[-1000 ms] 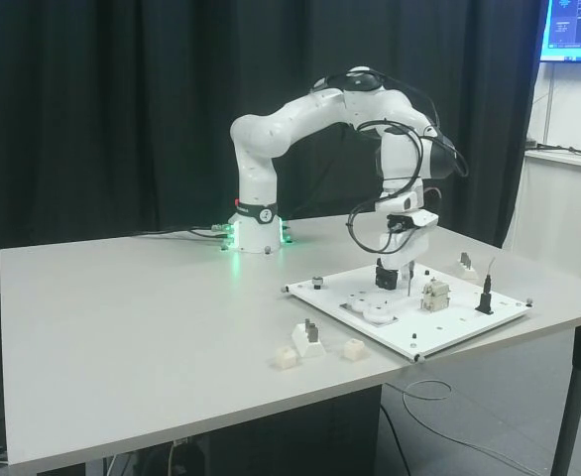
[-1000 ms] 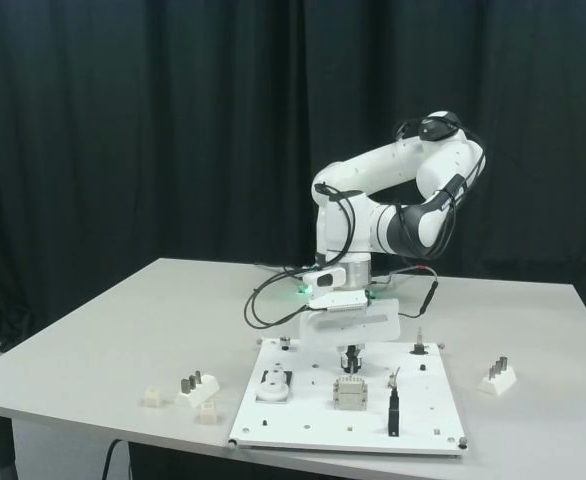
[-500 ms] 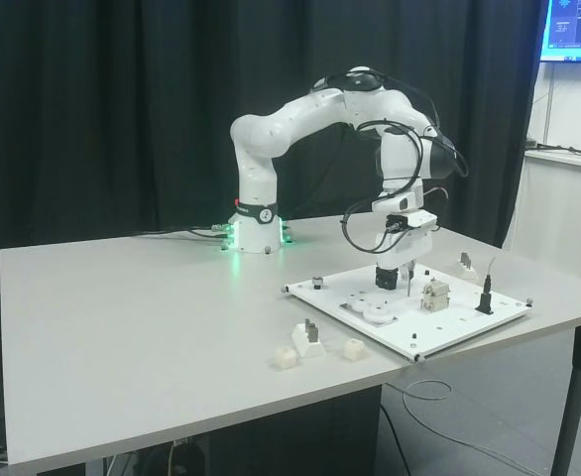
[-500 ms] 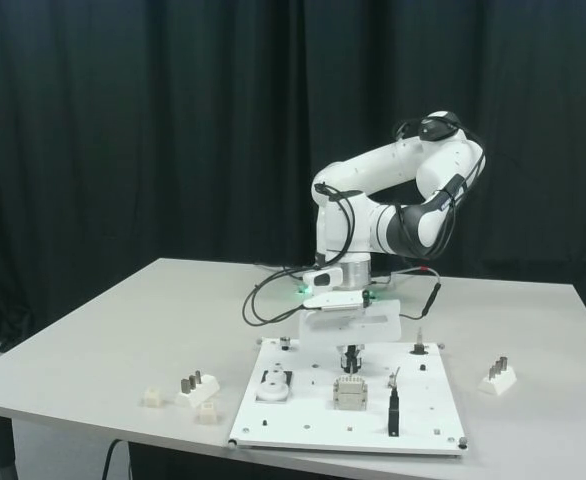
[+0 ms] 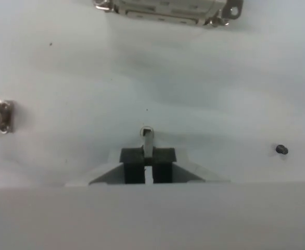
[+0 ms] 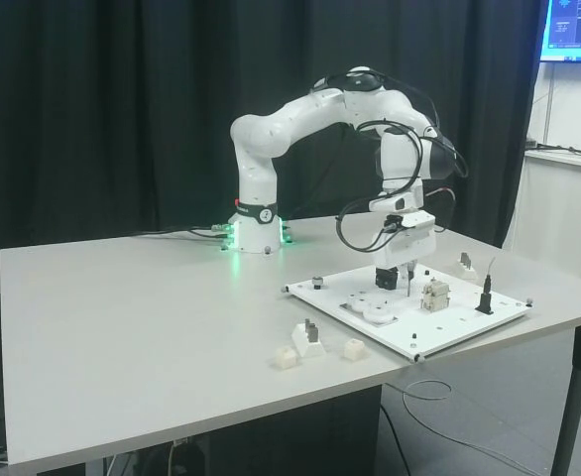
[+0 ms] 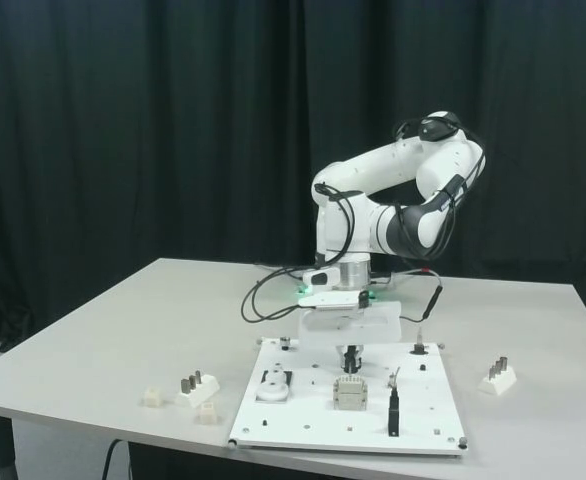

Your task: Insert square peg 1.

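One white arm, one gripper (image 5: 148,169), one white board (image 7: 428,420) on the grey table (image 6: 122,317). The black fingers (image 5: 133,165) are pinched on a thin grey peg (image 5: 148,141), which sticks out past the fingertips, its end just over the board in the wrist view. I can't tell whether it actually touches the board.

Counting what's on the board in the second room view: one stack of white round pieces (image 7: 272,386) at about 9 o'clock from the gripper, one blocky grey connector (image 7: 349,393) right at 6 o'clock of it, one black upright post (image 7: 394,412) at 5 o'clock, one thin upright pin (image 7: 394,377) at 4 o'clock, and a small black stud (image 7: 417,348) at 2 o'clock.

Off the board, on the table's near left side, there are three small white blocks. One of them is a holder (image 7: 197,390) with grey pegs standing in it; the other two, one (image 7: 153,396) and another (image 7: 208,411), look empty. A second white holder (image 7: 497,375) with grey pegs sits on the table at 3 o'clock of the board.

The connector is just beside the gripper, close on its front side. The wrist view also shows a little black screw head (image 5: 281,150) in the board near the fingers.
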Available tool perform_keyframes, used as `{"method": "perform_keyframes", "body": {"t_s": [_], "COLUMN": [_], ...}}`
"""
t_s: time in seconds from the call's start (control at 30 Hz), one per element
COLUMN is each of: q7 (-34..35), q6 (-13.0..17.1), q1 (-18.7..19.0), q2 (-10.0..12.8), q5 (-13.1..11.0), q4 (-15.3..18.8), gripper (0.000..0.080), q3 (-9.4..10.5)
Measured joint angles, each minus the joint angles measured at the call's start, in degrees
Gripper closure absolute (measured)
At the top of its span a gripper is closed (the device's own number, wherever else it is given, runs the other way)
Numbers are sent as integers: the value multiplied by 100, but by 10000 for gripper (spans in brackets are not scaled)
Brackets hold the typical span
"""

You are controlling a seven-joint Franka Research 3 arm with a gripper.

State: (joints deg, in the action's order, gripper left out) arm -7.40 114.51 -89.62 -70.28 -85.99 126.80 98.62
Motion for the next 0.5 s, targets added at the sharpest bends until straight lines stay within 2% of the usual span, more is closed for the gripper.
{"method": "perform_keyframes", "body": {"t_s": [0.5], "q7": [142], "q6": [46], "q1": [2], "q2": [0], "q5": [-35], "q4": [-2], "gripper": [774], "q3": [16]}}
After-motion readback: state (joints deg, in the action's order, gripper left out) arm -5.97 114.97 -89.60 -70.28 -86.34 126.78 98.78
